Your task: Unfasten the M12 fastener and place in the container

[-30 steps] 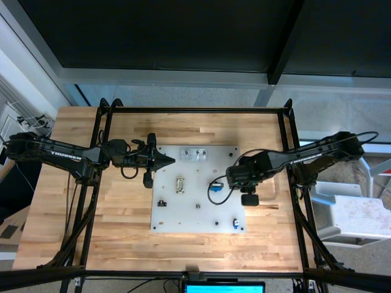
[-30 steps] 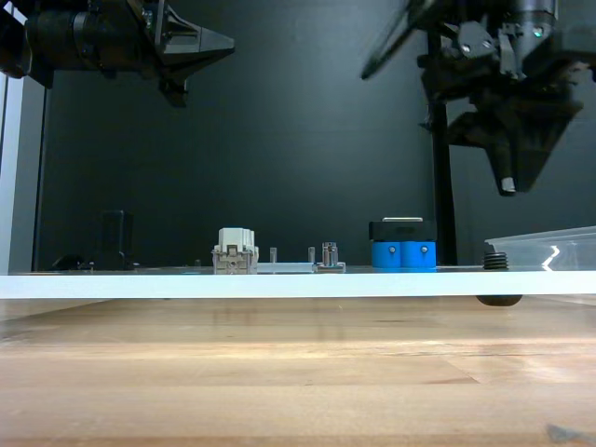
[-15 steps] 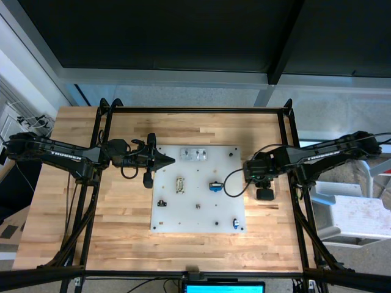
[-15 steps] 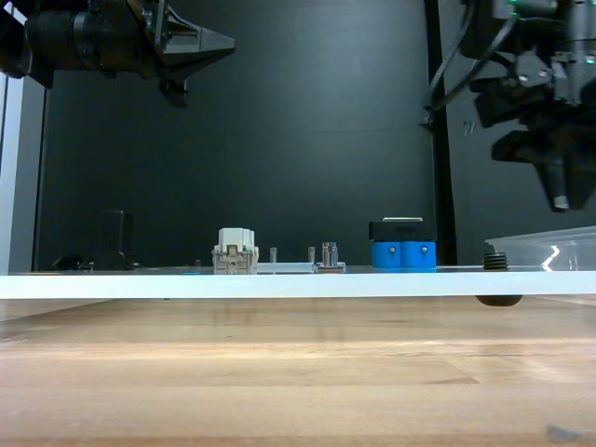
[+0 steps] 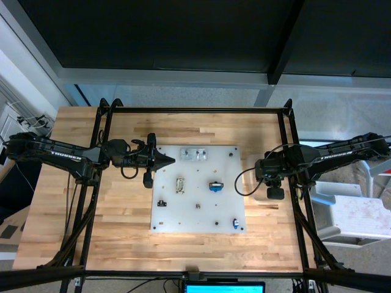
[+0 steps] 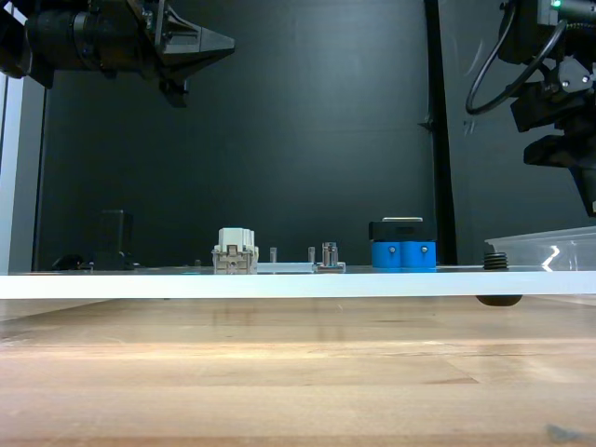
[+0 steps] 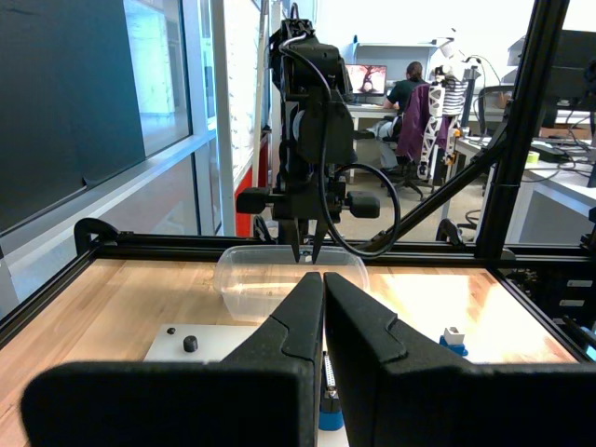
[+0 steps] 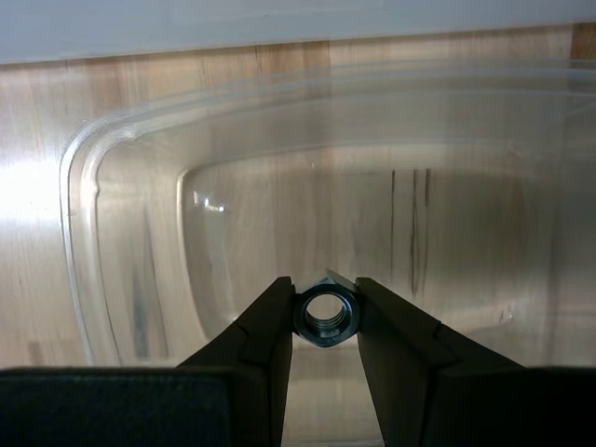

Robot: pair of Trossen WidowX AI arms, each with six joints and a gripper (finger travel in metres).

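Observation:
The small silver M12 nut [image 8: 326, 317] sits pinched between the fingers of my right gripper [image 8: 326, 315], which is shut on it. Directly beneath it lies the clear container [image 8: 84, 233], just off the white board's right edge. In the high view the right gripper [image 5: 276, 194] hangs over that tray. The black ribbed stud [image 6: 496, 262] stands bare in front of the container [image 6: 549, 247] in the low view. My left gripper [image 5: 168, 160] is shut and empty, held high over the board's far left edge.
The white board [image 5: 183, 213] carries a blue connector [image 5: 215, 186], a cream connector [image 5: 180, 185] and a silver block [image 5: 193, 154]. A black frame upright [image 5: 292, 159] stands close behind the right arm. Bare wood surrounds the board.
The right arm has swung rightward from above the board's right part to over the container, with the nut in its fingers. The left arm has stayed still.

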